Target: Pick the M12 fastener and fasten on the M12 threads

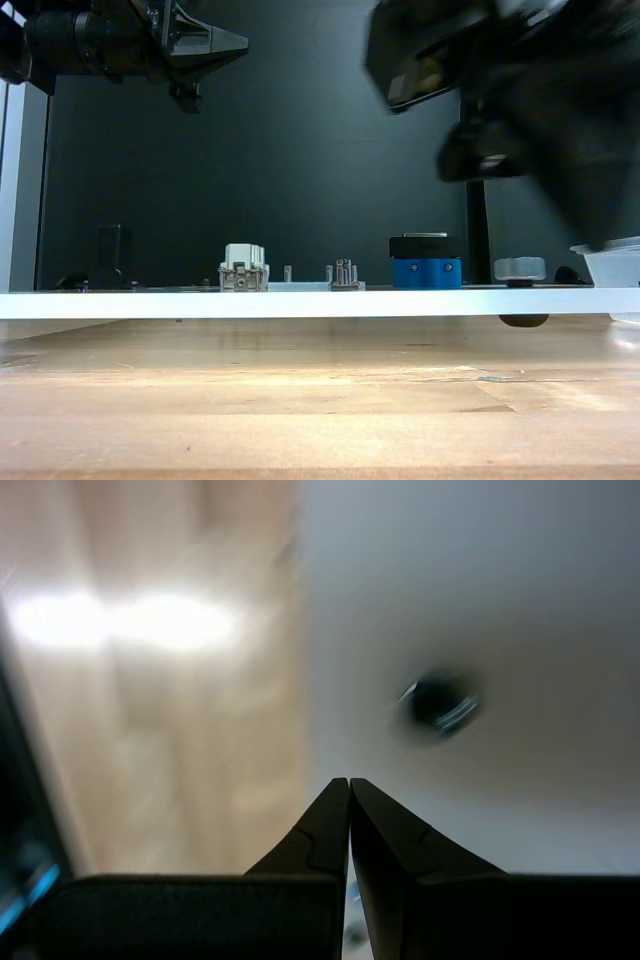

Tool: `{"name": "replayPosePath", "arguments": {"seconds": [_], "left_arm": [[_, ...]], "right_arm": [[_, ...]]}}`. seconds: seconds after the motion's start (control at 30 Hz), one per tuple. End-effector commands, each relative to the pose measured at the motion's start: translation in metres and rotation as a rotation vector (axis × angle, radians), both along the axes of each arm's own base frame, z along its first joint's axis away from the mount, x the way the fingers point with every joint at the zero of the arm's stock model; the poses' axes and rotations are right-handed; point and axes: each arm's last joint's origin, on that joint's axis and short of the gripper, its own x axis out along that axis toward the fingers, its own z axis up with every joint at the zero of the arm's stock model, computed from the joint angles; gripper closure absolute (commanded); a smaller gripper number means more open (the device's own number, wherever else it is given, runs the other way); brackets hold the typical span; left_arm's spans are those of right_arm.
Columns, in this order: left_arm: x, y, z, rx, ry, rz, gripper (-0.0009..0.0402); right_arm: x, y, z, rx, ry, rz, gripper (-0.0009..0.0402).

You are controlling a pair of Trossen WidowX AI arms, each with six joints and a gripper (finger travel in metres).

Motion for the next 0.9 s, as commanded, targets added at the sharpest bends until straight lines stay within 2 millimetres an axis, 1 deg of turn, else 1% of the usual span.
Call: {"name": "replayPosePath", "arguments": {"seconds": [0.03,0.4,0.5,0.73,0.9], "left_arm": [[0.000,0.000,0.000,0.000,-0.001,0.000,0.0393],[0.000,0.000,0.000,0.000,0.000,0.000,0.0393],[0.000,0.000,0.000,0.000,-0.001,0.000,0.0393],[0.000,0.000,0.000,0.000,-0.001,0.000,0.0393],[0.000,0.000,0.000,0.000,-0.001,0.000,0.0393]], "right_arm": [[-0.002,-0.003,0.006,-0.035,-0.013,-0.002,0.0393],[-0.001,-0.009,0.013,-0.219,-0.126,-0.081,0.0393],[-0.001,-0.010,0.011,-0.237,-0.129,-0.098,0.0393],[-0.002,-0.010,-0.003,-0.230,-0.139,-0.125,0.0393],[-0.002,-0.009,-0.003,-0.218,-0.147,-0.127,0.0393]]}}
